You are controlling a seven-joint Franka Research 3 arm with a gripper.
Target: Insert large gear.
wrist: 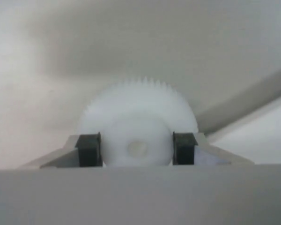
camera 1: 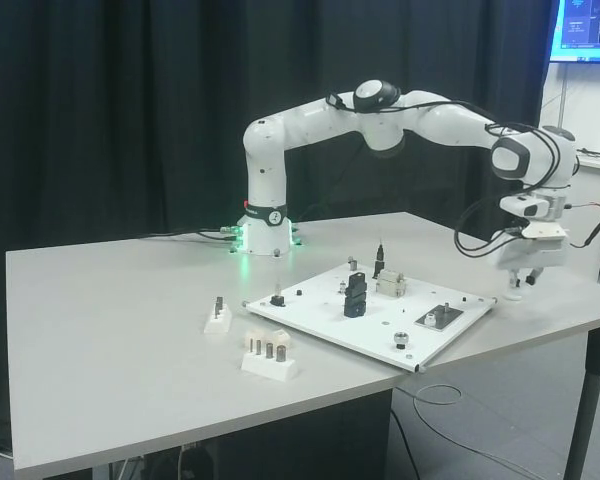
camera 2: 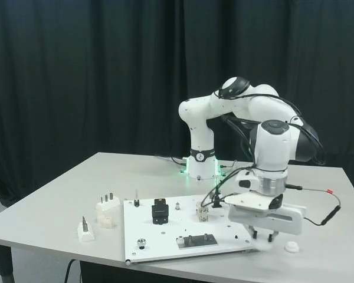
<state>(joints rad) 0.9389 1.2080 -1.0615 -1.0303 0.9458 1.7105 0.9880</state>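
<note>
- Gripping the large gear (wrist: 138, 122) by its raised hub, the gripper (wrist: 137, 149) pinches it between black fingers (wrist: 89, 150), beside the white board (camera 1: 310, 322), over the grey table (camera 1: 110, 330).
- Gear: judged light, rigid, smooth plastic; hub gives the surest hold.

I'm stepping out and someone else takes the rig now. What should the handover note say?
Gripper: shut on the large gear, black pads on either side of its hub.
Position: it hangs beside the white board, over the grey table, near the table's edge.
Done: gear picked up.
Left: carry it over the board and insert it. Another small white part lies on the table nearby.
</note>
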